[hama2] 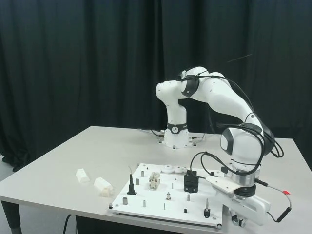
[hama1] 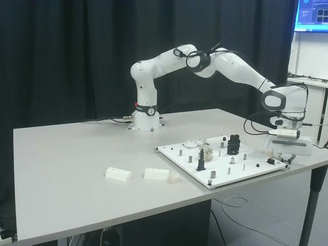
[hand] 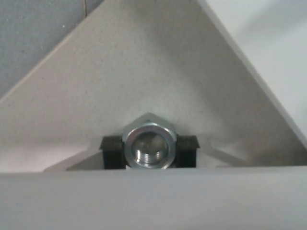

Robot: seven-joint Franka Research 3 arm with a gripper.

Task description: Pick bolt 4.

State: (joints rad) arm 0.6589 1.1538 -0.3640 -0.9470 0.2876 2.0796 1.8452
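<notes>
You've got the tool clamped on bolt 4, black fingers pressed on either side of its hex head. It sits right at the near right corner of the white board, which lies on the grey surface; white blocks lie well left.

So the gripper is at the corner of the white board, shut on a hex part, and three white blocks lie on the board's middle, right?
Not quite. The three white blocks lie on the grey table beside the white board, not on it; the first room view shows this. The gripper is indeed at the board's corner, shut on the hex part.
</notes>
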